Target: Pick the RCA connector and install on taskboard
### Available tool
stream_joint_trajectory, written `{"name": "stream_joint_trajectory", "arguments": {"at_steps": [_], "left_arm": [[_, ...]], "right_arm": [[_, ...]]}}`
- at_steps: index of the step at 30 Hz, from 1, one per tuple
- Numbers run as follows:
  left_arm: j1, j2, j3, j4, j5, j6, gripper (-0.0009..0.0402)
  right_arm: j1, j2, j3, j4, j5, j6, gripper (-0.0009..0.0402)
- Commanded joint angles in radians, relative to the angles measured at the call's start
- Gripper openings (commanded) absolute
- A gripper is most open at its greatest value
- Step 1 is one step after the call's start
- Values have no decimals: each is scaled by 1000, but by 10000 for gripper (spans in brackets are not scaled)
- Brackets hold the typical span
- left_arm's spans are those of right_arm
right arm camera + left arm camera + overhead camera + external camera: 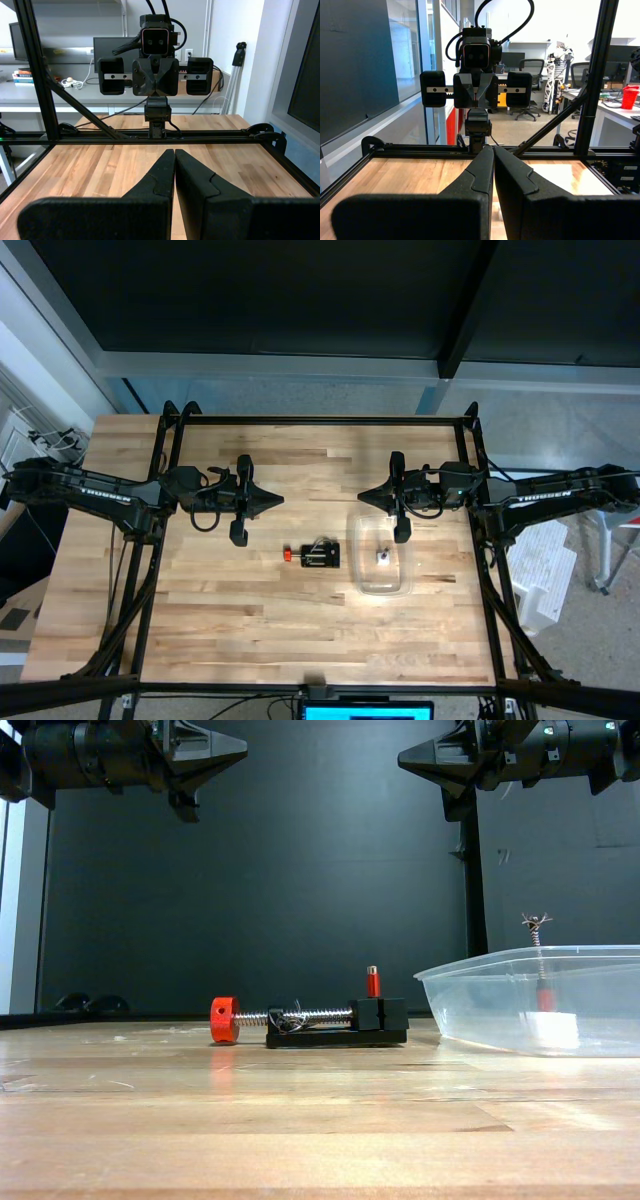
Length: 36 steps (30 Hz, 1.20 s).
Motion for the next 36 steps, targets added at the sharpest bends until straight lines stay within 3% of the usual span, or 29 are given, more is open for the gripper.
{"name": "stream_joint_trajectory", "arguments": {"at_steps": [1, 17, 27, 34, 36], "left_arm": [[0, 1, 0, 0, 0, 1, 0], [0, 0, 0, 0, 0, 1, 0], [0, 0, 0, 0, 0, 1, 0], [0, 0, 0, 0, 0, 0, 0], [0, 0, 0, 0, 0, 1, 0]], "right_arm": [[0, 3, 0, 0, 0, 1, 0], [3, -2, 4, -59, 0, 39, 0], [62, 8, 185, -557, 12, 43, 0], [170, 30, 292, -862, 142, 91, 0], [191, 37, 317, -927, 141, 119, 0]]}}
